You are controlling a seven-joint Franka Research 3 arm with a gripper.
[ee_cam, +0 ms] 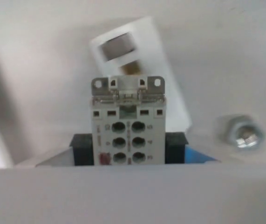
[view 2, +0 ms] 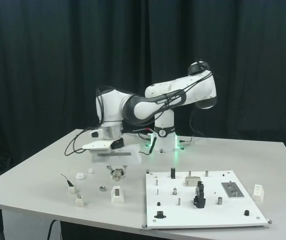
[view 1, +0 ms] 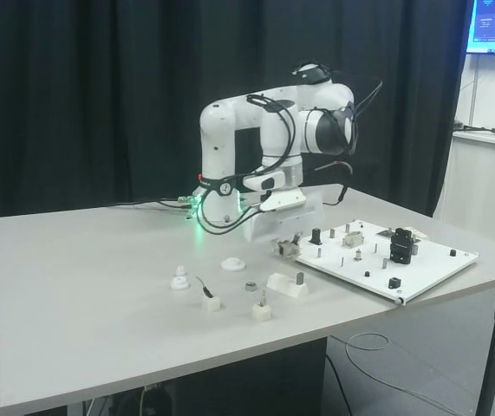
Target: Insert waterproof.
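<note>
My tool [ee_cam: 128, 156] grips the waterproof connector [ee_cam: 128, 123], lifted off the tabletop [view 1: 82, 277] above its white holder [ee_cam: 137, 60] — carry step; next I must move it to the white board [view 1: 420, 269] socket

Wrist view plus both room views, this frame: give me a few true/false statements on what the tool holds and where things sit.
1. The tool holds a connector. True.
2. The connector is already seated on the white board. False: it hangs above the bare table, beside the board.
3. A white holder lies on the table under the connector. True.
4. A nut sits on the table near the holder. True.
5. The arm reaches over the middle of the board. False: it stops short of the board's edge.
</note>
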